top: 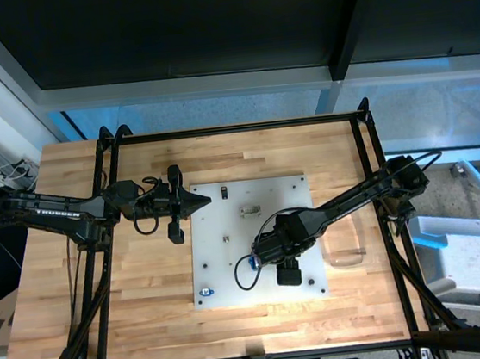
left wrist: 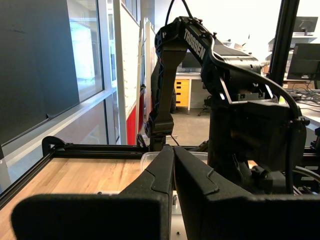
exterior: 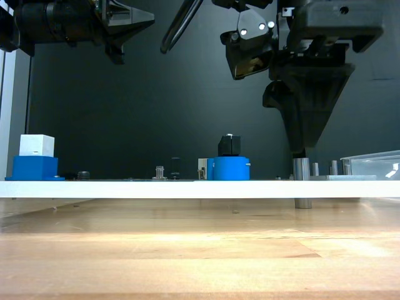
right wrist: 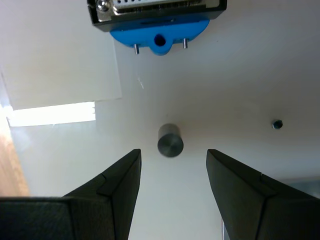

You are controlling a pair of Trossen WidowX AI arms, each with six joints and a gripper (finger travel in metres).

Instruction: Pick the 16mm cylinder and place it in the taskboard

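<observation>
Between the tips of the right claw (exterior: 300, 149): the 16mm cylinder (right wrist: 170, 141) stands upright in the taskboard (right wrist: 240, 75), with its round top towards the wrist camera. In the low view its lower end shows beneath the plate, so I judge it seated in its hole.
Claw state: spread wide and holding nothing. One finger is on each side of the peg, just above its top, with a gap on both sides.
Step in hand: release and pull away, by my reading. The placement itself looks done.
How to do it well: leave the fingers spread and lift straight up along the peg's axis. Make no sideways move until the tips are well above the peg's top. A brush from either finger could tilt it or drag it out.
Beyond the peg from the claw: a blue connector (right wrist: 157, 34) sits on the plate, apart from the cylinder. Gain height before you swing so you do not clip it.
Other arm: the left claw (left wrist: 173, 162) is closed, fingers pressed together on nothing. It is parked high across the board from the working claw and well apart from it.
Container: a clear tray (top: 349, 249) lies on the worktop (top: 130, 279) on the working claw's outer side, just off the board's edge. You cannot tell from these views what it holds.
</observation>
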